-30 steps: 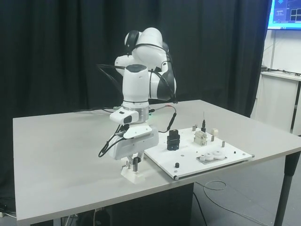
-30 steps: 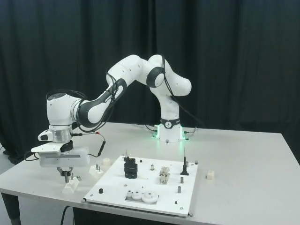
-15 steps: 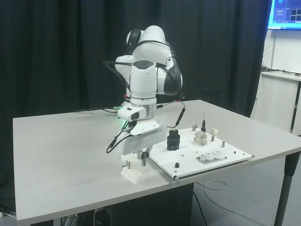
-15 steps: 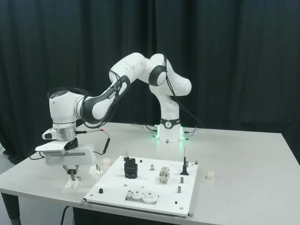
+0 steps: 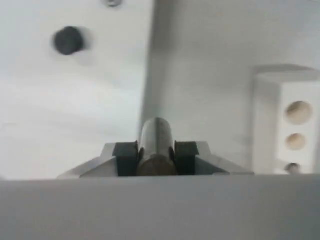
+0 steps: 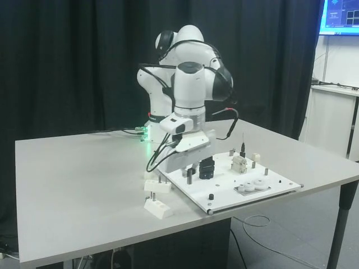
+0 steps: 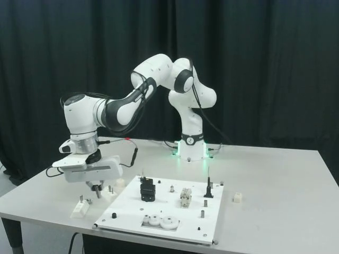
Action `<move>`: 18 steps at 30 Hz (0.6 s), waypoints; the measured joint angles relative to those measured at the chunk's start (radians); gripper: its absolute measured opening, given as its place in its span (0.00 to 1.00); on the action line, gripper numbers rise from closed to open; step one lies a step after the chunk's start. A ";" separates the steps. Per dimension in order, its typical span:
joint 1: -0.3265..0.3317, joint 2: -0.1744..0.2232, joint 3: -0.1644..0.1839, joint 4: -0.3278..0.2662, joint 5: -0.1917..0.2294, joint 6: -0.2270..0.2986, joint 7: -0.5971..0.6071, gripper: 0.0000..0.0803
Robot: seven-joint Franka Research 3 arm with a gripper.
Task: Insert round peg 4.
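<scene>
Spanning both room views, the grey worktop (image 6: 73,179) carries the white arm (image 7: 132,100), bolted at its base beside a green light, and a flat white board (image 6: 235,188) set with small fittings. The arm reaches down to the board's near-left edge, where the end effector (image 6: 189,170) hangs just above the surface, its two black fingers (image 5: 127,157) clamped on the round peg (image 5: 156,147). In the wrist view the peg is a short, smooth, grey metal cylinder with a flat end, gripped on both sides. In the first room view it shows as a small dark stub pointing downward from the end effector. Seen from the first room camera, at about 8 o'clock from the end effector, a white holder block (image 6: 158,209) lies on the worktop, well apart. A black knob (image 6: 211,196) stands on the board at about 5 o'clock.
</scene>
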 joint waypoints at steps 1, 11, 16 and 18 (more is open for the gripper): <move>0.007 -0.002 -0.001 -0.002 0.000 -0.006 0.006 0.19; 0.080 -0.035 -0.001 -0.067 -0.007 -0.008 0.078 0.19; 0.119 -0.051 -0.001 -0.106 -0.017 0.003 0.117 0.19; 0.133 -0.059 -0.001 -0.123 -0.021 0.012 0.129 0.19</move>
